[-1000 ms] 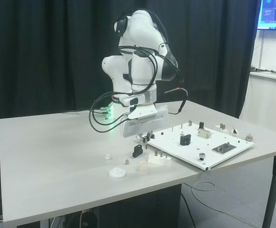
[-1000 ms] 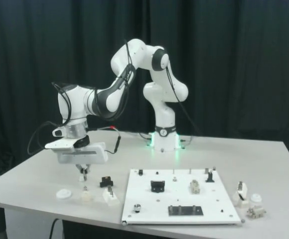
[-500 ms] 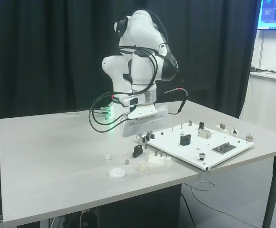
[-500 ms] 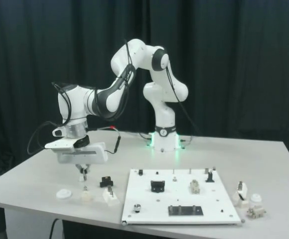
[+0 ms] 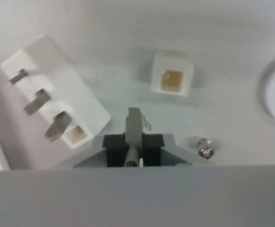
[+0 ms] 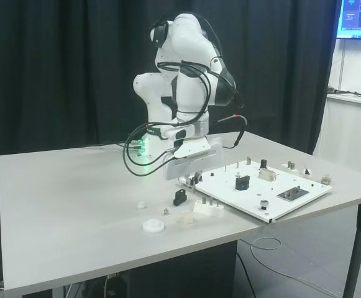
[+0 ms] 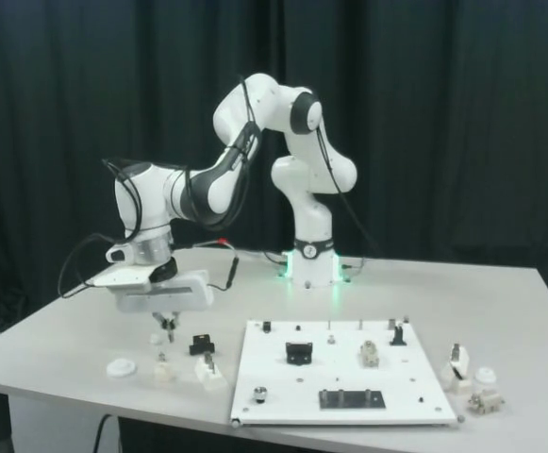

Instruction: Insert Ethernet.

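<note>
My black-padded pincer point(image 5: 133, 152) pinches a slim grey Ethernet plug point(image 5: 134, 124); a smooth white pronged block point(image 5: 57, 92) lies at ten o'clock

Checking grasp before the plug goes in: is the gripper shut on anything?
Shut on a plug: in the wrist view the gripper clamps the small piece between black fingers, above the table.
</note>
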